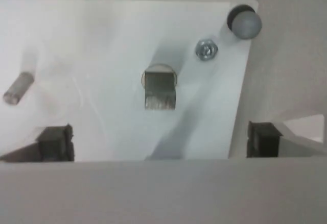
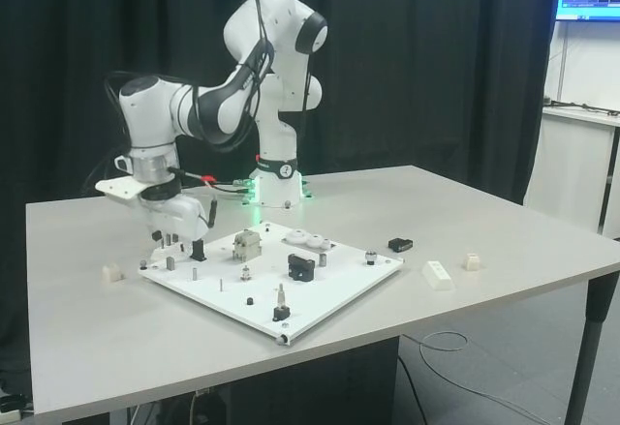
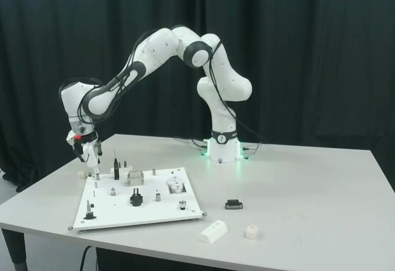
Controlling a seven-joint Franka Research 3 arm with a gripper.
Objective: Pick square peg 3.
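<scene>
The square peg point(image 1: 160, 89) is a short grey metal post standing upright in the white board point(image 1: 102, 40), close to one corner. My gripper point(image 1: 158, 140) hangs open just above it, and the peg lies between the two black fingertips point(image 1: 55, 141) without touching either. One finger is over the board and the other is past its edge. In the first room view the gripper point(image 2: 167, 241) is low over the board's left corner, with the peg point(image 2: 170, 262) right under it. In the second room view the gripper point(image 3: 94, 171) is at the board's far left corner.
Near the peg sit a metal nut point(image 1: 206, 49), a grey round knob point(image 1: 244, 22) at the corner and a thin round pin point(image 1: 18, 89). The board point(image 2: 329, 294) carries several other parts. A white block point(image 2: 113, 272) lies on the table beside that corner.
</scene>
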